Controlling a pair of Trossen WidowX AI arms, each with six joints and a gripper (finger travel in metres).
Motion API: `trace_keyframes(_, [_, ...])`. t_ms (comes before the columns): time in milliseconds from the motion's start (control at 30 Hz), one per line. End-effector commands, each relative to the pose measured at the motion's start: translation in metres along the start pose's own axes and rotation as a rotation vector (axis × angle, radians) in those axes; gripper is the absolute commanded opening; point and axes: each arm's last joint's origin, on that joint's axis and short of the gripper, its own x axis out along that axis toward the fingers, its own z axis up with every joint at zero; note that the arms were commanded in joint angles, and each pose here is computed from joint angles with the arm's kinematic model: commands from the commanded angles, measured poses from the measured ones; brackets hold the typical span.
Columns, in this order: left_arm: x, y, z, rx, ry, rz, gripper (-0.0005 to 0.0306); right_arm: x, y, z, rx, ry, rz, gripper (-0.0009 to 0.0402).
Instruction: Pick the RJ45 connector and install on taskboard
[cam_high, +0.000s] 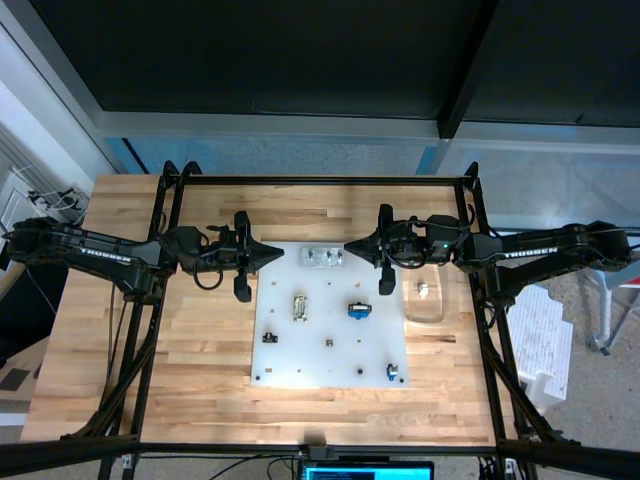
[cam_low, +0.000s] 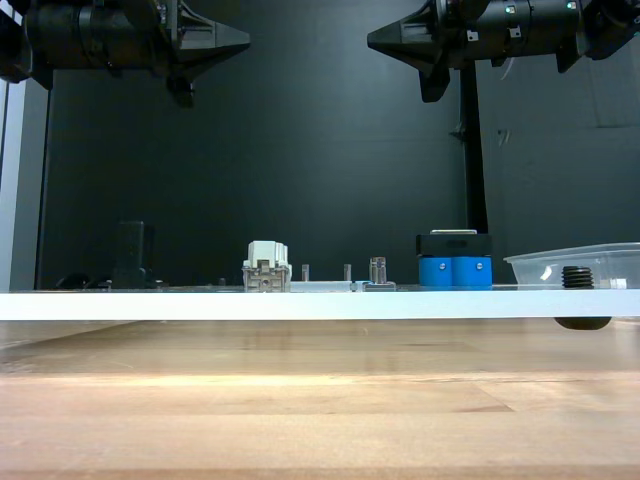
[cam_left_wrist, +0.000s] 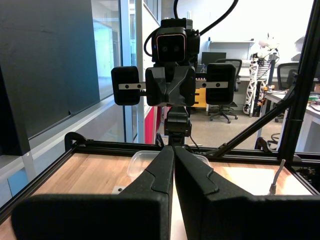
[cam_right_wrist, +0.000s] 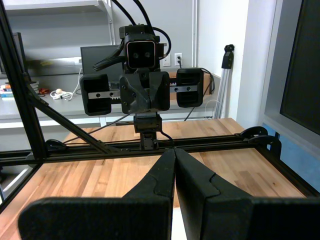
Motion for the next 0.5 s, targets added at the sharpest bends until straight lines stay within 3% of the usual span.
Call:
trace_keyframes(33, [0.0, 0.0001, 0.0001, 0.0, 0.0, 0.0, 0.0, 0.0, 0.0006, 0.0001, -0.01, -0.001, 0.004, 0.0])
trace_keyframes(500, [0.0001, 0.0, 0.0001, 0.0, 0.0, 0.0, 0.0, -0.0001, 0.0056, 0.0011, -0.013, -0.013, 0.028, 0.0])
